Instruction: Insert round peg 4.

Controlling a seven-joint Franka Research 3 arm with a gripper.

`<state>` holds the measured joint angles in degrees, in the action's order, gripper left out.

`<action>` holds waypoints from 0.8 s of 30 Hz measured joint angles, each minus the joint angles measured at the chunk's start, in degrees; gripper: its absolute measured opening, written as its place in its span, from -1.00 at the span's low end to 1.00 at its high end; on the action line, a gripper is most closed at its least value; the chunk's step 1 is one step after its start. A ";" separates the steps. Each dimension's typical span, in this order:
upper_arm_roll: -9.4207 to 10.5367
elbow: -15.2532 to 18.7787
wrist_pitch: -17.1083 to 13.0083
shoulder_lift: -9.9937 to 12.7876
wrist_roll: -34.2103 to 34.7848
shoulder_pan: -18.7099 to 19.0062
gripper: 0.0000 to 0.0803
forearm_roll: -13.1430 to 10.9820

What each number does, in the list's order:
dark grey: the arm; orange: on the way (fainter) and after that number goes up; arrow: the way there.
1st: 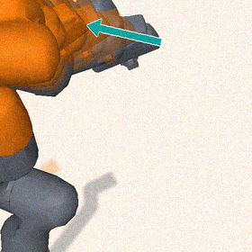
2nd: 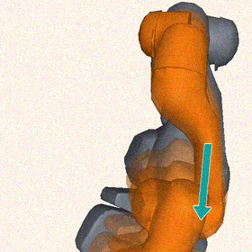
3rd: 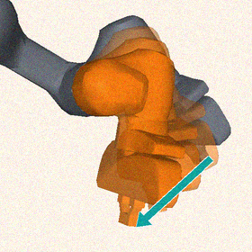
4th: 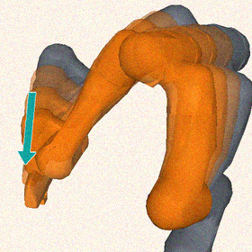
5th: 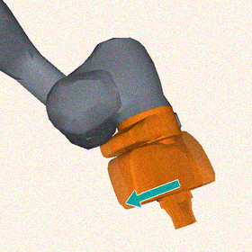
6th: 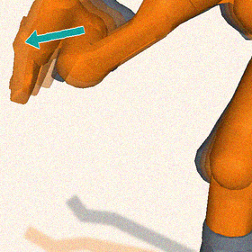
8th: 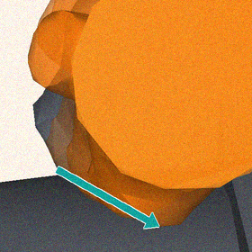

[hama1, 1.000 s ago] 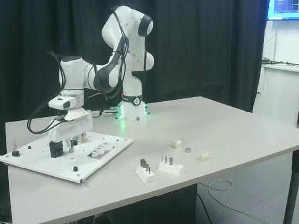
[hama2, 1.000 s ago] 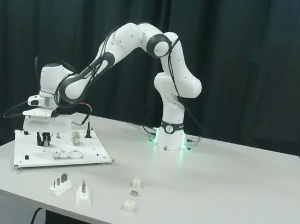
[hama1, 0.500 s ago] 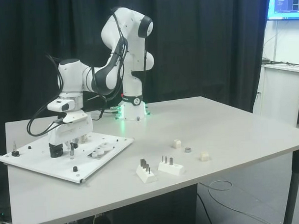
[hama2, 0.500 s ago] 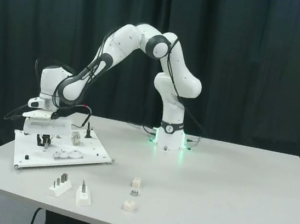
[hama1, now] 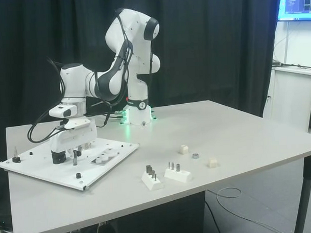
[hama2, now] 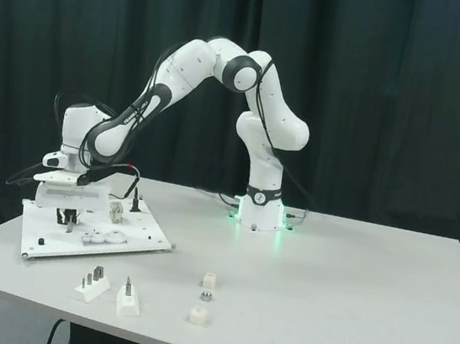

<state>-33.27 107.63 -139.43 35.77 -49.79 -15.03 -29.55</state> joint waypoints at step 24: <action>0.00 -1.14 -0.24 1.24 0.19 -0.26 -0.62 -3.57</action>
<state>-33.27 106.50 -139.67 37.01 -49.60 -15.29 -33.12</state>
